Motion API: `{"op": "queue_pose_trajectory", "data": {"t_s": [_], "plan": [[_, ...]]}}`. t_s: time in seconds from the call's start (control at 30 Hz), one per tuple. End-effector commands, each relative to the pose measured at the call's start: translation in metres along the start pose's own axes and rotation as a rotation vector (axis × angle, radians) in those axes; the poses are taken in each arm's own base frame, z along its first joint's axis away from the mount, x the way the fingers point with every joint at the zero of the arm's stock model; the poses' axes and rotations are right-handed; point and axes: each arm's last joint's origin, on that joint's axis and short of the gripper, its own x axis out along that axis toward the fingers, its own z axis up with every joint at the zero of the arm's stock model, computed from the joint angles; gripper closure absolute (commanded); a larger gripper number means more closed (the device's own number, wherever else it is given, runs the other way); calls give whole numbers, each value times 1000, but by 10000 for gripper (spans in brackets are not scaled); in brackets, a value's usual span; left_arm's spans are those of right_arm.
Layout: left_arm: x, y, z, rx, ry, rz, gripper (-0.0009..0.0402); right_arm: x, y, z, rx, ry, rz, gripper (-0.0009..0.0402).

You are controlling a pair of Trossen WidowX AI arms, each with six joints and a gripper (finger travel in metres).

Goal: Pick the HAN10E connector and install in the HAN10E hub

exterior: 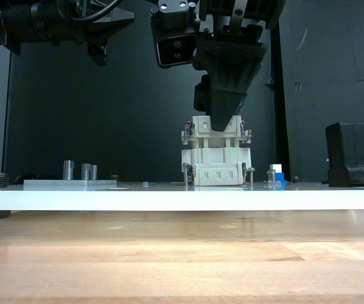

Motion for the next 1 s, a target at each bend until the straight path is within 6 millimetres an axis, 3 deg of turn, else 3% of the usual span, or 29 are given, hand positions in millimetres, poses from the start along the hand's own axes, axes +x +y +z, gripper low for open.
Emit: {"op": "queue_pose_trajectory", "data": {"t_s": [0.03, 0.37, 0.67, 1.0], "plan": [[0, 0, 0, 0, 0, 0, 393, 4, -3, -2, 17, 34, 39, 354], [0, 0, 0, 0, 0, 0, 393, 6, -7, -1, 21, 19, 19, 354], [0, 0, 0, 0, 0, 0, 393, 21, -12, -8, 41, 14, -7, 354], [0, 0, 0, 0, 0, 0, 393, 14, -8, -5, 38, -14, -15, 354]]}}
